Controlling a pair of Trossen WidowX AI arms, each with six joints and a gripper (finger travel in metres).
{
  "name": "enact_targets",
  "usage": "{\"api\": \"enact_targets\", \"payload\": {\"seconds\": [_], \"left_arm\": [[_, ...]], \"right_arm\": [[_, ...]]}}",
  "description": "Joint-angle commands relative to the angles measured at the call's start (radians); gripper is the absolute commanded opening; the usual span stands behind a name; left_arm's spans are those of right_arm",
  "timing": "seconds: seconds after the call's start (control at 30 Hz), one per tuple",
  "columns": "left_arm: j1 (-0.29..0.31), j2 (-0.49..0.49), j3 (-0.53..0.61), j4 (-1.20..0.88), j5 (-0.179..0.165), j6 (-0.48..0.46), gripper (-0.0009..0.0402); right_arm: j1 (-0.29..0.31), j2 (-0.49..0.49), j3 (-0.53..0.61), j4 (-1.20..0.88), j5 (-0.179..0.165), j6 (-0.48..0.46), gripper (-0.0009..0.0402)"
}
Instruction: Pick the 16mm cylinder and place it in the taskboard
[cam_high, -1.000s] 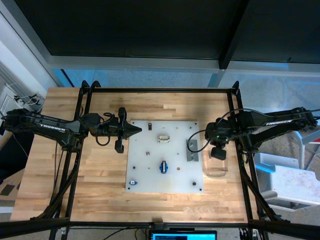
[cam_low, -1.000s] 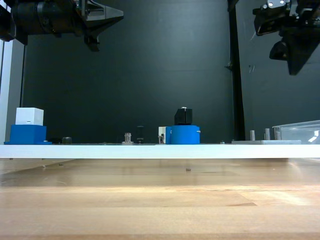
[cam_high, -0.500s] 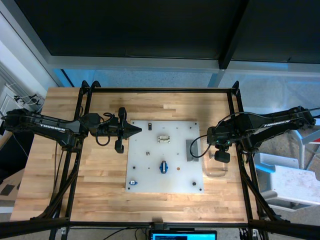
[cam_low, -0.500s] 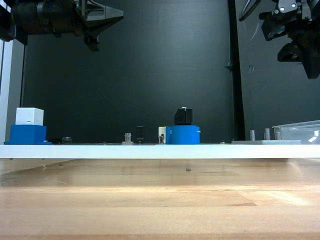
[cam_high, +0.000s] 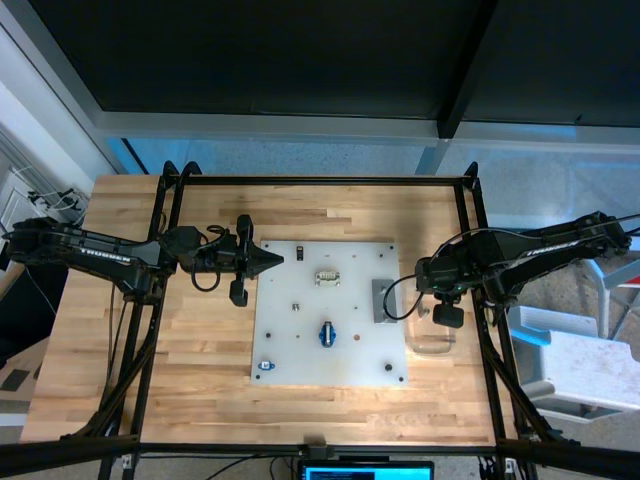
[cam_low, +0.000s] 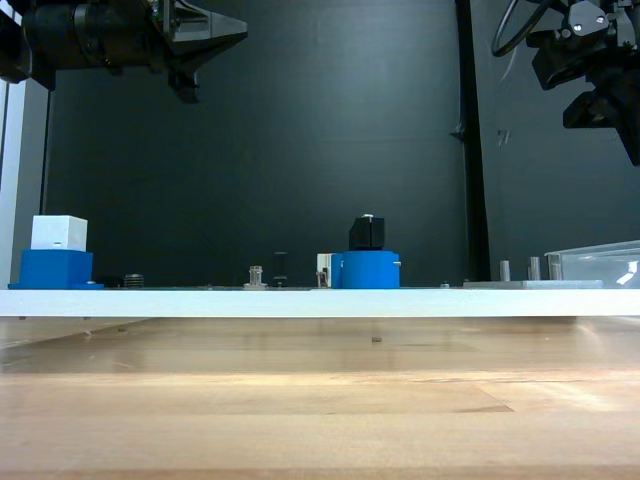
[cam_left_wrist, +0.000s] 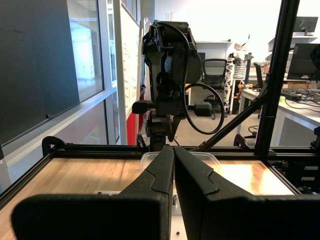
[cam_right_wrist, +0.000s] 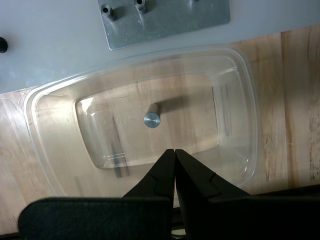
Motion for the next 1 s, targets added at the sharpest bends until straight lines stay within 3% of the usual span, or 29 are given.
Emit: {"api": "enact_targets", "payload": {"seconds": [0.03,0.37,0.8,1.0], "left_arm": [[0.000,0.000,0.000,0.000,0.000,0.000,0.0000],[0.000,0.000,0.000,0.000,0.000,0.000,0.0000],[0.000,0.000,0.000,0.000,0.000,0.000,0.0000],[0.000,0.000,0.000,0.000,0.000,0.000,0.0000]], "right_arm": [[0.002,0.002,0.000,0.003,0.000,0.001,0.0000],[0.006,0.002,-0.001,-0.003,0.000,0.000,0.0013],[0.020,0.017,-0.006,0.019,0.008,0.000,0.0164],[0.026,0.039,-0.006,0.027,0.009,0.001,0.0209]]}}
